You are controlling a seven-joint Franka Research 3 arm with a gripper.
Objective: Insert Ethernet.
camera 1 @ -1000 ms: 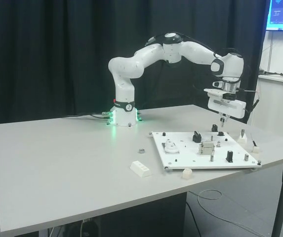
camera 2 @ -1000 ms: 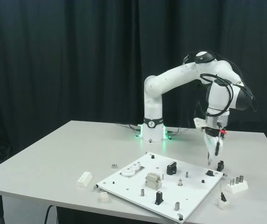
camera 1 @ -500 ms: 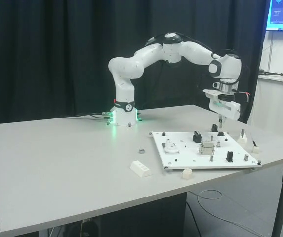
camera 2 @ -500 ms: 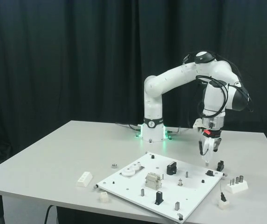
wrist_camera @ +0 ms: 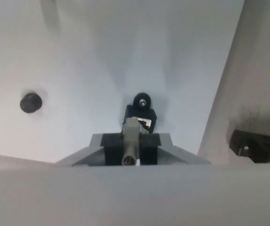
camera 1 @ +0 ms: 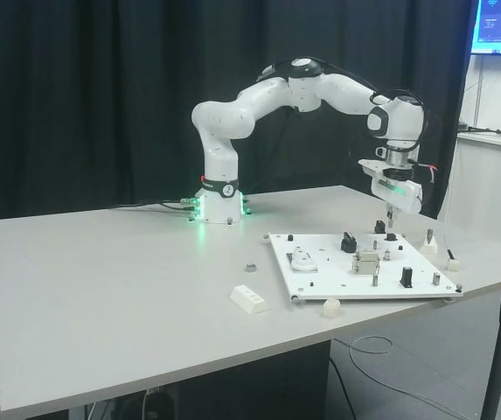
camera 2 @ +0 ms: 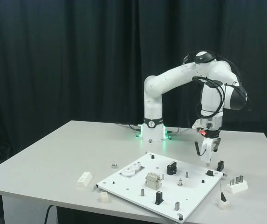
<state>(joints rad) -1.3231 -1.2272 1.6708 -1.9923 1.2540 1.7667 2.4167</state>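
Tool [camera 1: 393, 208] has swung left from the board's right edge toward frame centre — closed on the plug [wrist_camera: 131, 141], now hovering just over the black socket [wrist_camera: 142, 113] on the white board [camera 1: 320, 276], so insertion looks close.

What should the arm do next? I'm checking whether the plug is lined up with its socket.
Probably a short straight descent: in the wrist view the Ethernet plug held in the gripper sits just short of the black socket on the white board, and still above it.
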